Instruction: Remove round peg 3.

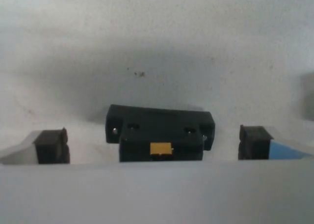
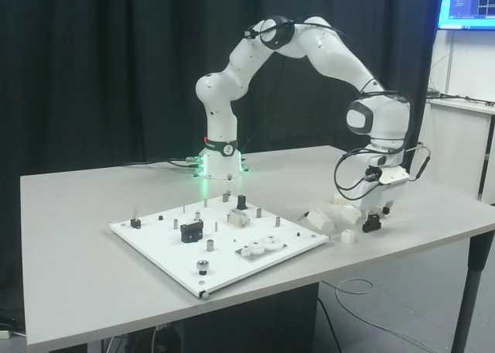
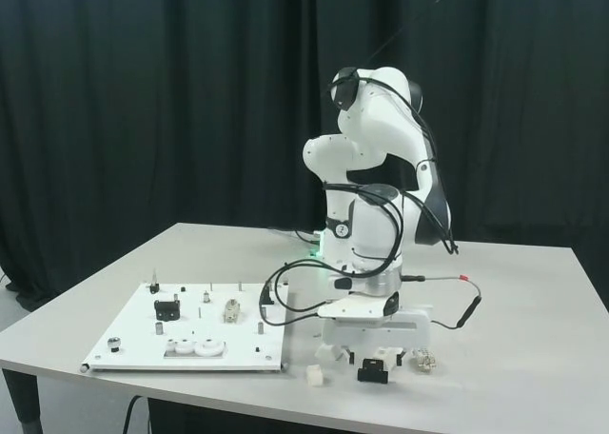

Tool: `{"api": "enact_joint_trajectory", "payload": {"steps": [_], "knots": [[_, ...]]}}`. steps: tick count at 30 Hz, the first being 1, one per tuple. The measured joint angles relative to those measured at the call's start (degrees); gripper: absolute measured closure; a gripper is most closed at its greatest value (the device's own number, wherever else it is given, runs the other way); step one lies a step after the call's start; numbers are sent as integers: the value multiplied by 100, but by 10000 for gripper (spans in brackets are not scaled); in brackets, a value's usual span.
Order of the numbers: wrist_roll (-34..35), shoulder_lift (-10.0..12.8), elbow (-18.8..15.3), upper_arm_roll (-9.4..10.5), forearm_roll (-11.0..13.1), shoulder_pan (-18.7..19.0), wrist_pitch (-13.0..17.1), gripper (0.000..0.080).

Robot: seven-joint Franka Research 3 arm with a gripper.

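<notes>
Round peg 3: indistinguishable | jaws apart, empty, above black part (image 1: 160, 131) | grey table (image 2: 93, 206)

black connector block (image 1: 160, 133) on the grey surface (image 2: 69, 206) directly under the claw, small white block (image 3: 314, 375) just beside it, white board (image 2: 155, 248) well apart.

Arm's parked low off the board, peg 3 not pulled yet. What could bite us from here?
1. The gripper hangs low over a black part and small white block; a sideways move may knock them.
2. The loose cable droops toward the board and could snag the upright pegs.
</notes>
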Motion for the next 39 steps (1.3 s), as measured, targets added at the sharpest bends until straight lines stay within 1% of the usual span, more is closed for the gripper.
{"api": "enact_joint_trajectory", "payload": {"steps": [8, 9, 19, 27, 39], "knots": [[82, -19, 275, -35, -52, -6, -459, 53], [100, -22, 307, -40, -60, -6, -510, 5], [150, -31, 595, -109, -97, -6, -947, 3], [165, -35, 727, -152, -152, -6, -1143, 3], [165, -39, 806, -172, -187, -13, -1252, 3]]}}
